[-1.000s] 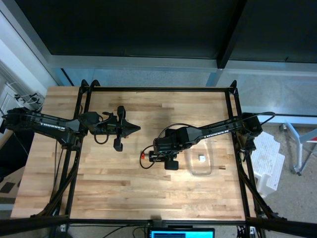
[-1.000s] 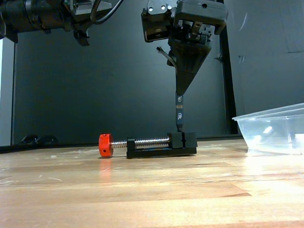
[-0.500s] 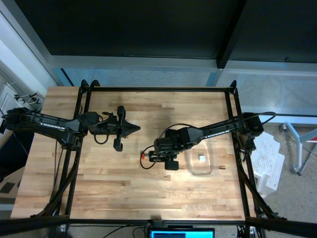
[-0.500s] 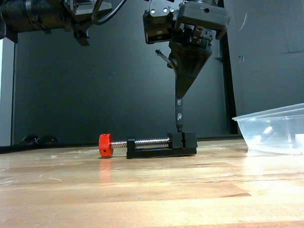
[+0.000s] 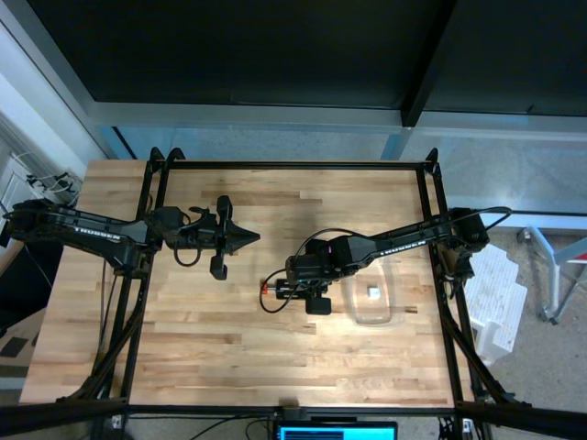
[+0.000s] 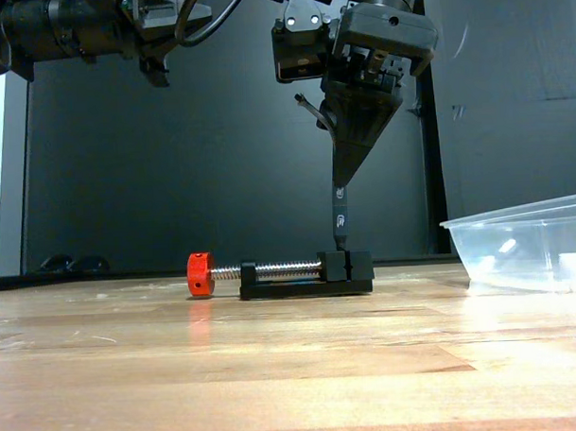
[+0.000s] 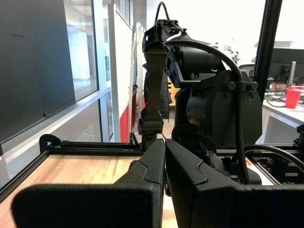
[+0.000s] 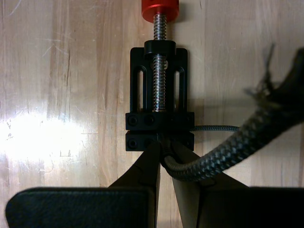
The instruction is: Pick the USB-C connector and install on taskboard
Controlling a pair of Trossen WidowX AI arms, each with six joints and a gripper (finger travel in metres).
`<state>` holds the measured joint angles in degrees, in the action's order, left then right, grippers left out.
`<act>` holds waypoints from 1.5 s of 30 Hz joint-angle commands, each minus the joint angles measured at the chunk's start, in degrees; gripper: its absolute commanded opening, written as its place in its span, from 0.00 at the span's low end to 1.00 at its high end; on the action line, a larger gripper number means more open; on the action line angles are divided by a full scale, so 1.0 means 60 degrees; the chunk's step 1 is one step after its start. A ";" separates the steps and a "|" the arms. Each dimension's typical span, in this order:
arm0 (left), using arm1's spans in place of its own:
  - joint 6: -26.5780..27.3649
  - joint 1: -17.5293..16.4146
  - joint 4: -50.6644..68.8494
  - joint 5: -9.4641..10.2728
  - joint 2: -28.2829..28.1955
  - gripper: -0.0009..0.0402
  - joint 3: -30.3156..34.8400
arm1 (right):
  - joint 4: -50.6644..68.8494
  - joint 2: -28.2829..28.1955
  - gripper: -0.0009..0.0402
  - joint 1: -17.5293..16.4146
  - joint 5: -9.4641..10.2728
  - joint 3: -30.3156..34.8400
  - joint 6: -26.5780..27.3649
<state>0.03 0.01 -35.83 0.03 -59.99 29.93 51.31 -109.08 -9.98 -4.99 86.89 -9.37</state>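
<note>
1. The taskboard [image 6: 304, 274] lies flat on the surface [image 6: 274, 367]. It is a small black block with a threaded screw [image 6: 280, 269] running along it and an orange-red knob [image 6: 199, 273] at one end.
2. The USB-C connector [image 6: 340, 218] stands upright over the end of the taskboard opposite the knob. Its lower tip meets the top of the block there.
3. The right tool [image 6: 341, 181] hangs directly above that same end of the taskboard, pointing straight down. Its fingers are closed on the upper part of the connector.
4. In the right wrist view, the fingertips [image 8: 153, 151] sit just beside the taskboard's clamp end. A braided cable [image 8: 228, 152] leads away from between them.
5. The left tool [image 5: 252, 238] is parked in the air, well apart from the taskboard, on the knob side. Its fingers [image 7: 152, 161] are pressed together with nothing between them.
6. A clear plastic tray [image 6: 526, 245] rests on the surface near the taskboard, on the side away from the knob
</note>
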 commanded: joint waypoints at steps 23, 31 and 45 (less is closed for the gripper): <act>0.0000 -0.0004 0.0000 0.0000 0.0000 0.02 0.0004 | -0.0095 0.0197 0.25 -0.0029 0.0011 -0.0022 0.0124; 0.0000 0.0000 0.0000 0.0000 0.0000 0.02 0.0004 | 0.0164 0.0572 0.44 -0.0033 0.0011 -0.0022 0.0146; 0.0000 -0.0004 0.0004 0.0000 0.0000 0.02 0.0004 | 0.0630 0.1927 0.59 -0.0022 0.0007 -0.0022 0.0142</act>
<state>0.03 0.01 -35.81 0.03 -59.99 29.93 54.89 -97.91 -10.13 -4.89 86.67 -8.45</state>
